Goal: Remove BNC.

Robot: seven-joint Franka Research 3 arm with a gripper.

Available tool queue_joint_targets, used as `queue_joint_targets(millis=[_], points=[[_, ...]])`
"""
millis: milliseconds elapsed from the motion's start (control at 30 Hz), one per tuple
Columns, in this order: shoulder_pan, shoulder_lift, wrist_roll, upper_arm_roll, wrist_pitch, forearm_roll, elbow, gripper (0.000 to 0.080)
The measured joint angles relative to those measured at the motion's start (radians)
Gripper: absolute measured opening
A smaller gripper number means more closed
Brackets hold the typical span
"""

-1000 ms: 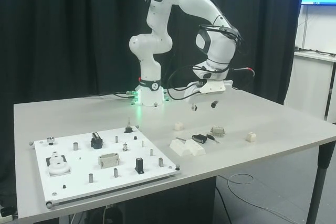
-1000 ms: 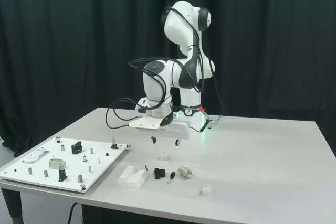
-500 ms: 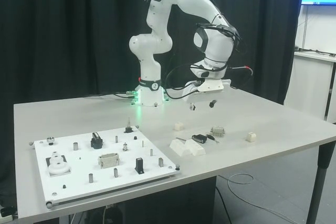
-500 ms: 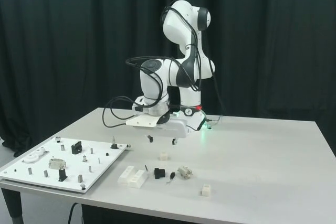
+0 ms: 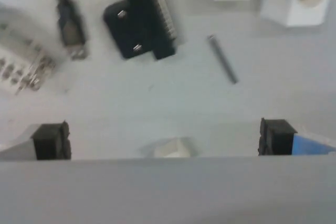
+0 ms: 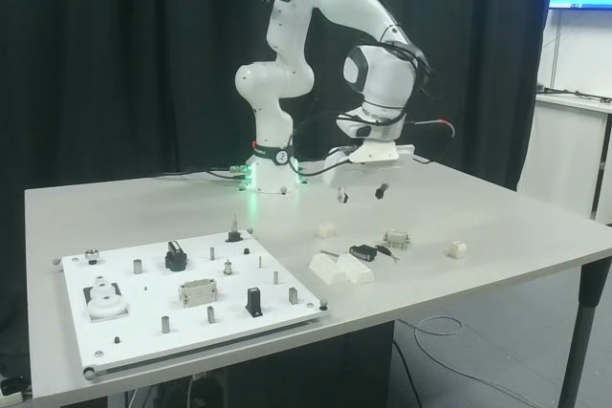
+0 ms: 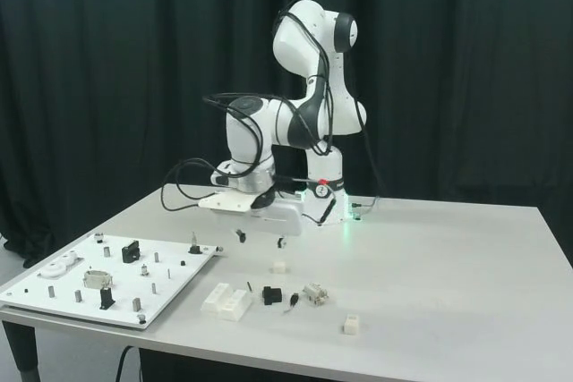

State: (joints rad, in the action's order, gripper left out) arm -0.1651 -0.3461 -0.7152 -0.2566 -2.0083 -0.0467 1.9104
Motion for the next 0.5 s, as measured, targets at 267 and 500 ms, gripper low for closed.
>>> queue_joint_targets(millis=[267,500], points=[[0.005,0.000,-0.013,-0.065,-0.063,-0.001,0.000,0.0800],[0.028,0.000,-0.087,-0.113,-0.113,-0.009,0.000,0.0800]])
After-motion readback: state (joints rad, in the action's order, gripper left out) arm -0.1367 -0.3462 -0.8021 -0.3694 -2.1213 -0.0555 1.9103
